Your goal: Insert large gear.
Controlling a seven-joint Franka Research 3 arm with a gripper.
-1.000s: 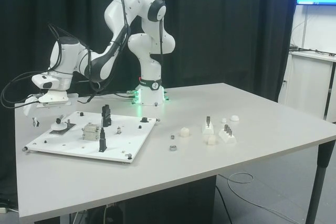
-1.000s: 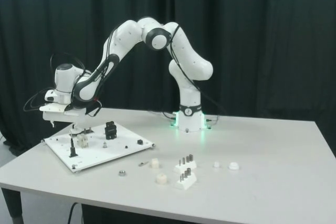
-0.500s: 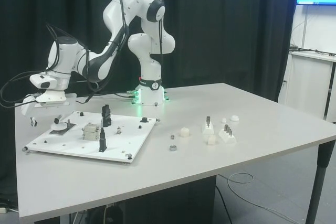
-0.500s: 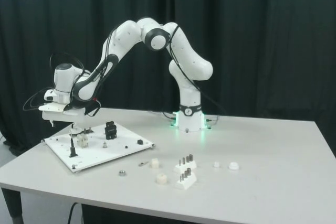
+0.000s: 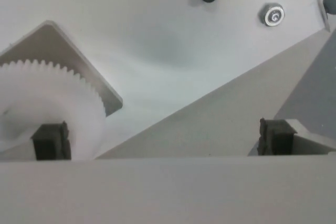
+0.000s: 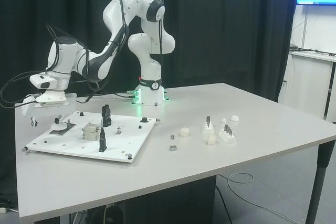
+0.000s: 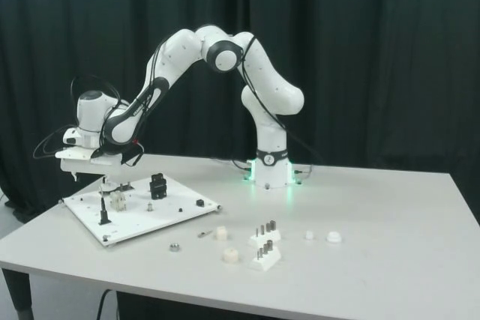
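The large white gear [image 5: 47, 106] lies flat on a grey square mount on the white assembly board [image 5: 157, 35]. My gripper [image 5: 163, 139] hangs open just above the board's edge with nothing between its fingers. One fingertip [image 5: 51, 141] is over the gear's rim; the other [image 5: 274, 136] is off beyond the board, over the grey table. In the first room view the gear [image 6: 59, 125] sits at the board's [image 6: 79, 148] far left corner under the gripper [image 6: 50, 119]. In the second room view the gripper [image 7: 101, 176] hovers over the board's [image 7: 176, 215] back left part.
The board also carries black upright fixtures [image 6: 106, 115], a grey block [image 6: 92, 131] and small pegs. On the table to the right lie a nut [image 6: 171, 147], white blocks [image 6: 185, 131] and two white holders with pins [image 6: 227, 135]. The arm's base [image 6: 149, 90] stands behind the board.
The gripper has drifted slightly to the left and a little up over the board's corner. The gear has stayed on its mount.
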